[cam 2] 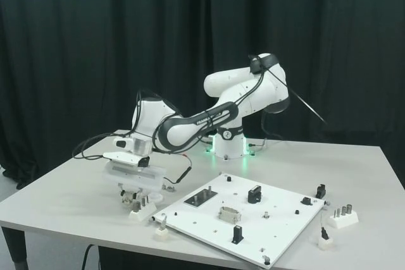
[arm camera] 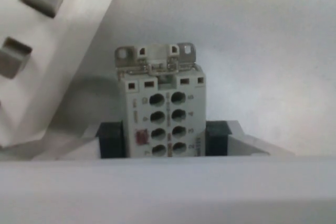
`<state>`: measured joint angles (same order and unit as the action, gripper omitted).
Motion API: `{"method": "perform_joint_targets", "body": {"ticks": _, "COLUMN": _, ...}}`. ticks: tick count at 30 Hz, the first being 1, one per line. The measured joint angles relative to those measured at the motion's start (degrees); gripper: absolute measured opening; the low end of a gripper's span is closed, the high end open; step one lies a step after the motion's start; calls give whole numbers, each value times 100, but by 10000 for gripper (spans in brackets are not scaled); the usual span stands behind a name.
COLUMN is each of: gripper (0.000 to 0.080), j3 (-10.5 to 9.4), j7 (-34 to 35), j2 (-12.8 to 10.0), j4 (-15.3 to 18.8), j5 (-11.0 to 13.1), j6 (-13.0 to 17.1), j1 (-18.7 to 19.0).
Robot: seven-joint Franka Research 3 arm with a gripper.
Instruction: Insert waterproof.
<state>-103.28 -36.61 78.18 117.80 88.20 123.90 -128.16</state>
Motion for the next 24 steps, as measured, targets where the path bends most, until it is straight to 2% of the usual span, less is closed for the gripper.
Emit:
{"method": "perform_joint_targets", "body": {"ticks": 8, "gripper": 323, "j3": 92, "j7": 0, "j2": -24, "j4": -1, "j5": -11, "j6": -73, "j1": 5}}
{"method": "perform_joint_targets", "body": {"ticks": 24, "gripper": 321, "j3": 118, "j7": 0, "j2": -24, "j4": -6, "j5": -11, "j6": -78, "j1": 9}}
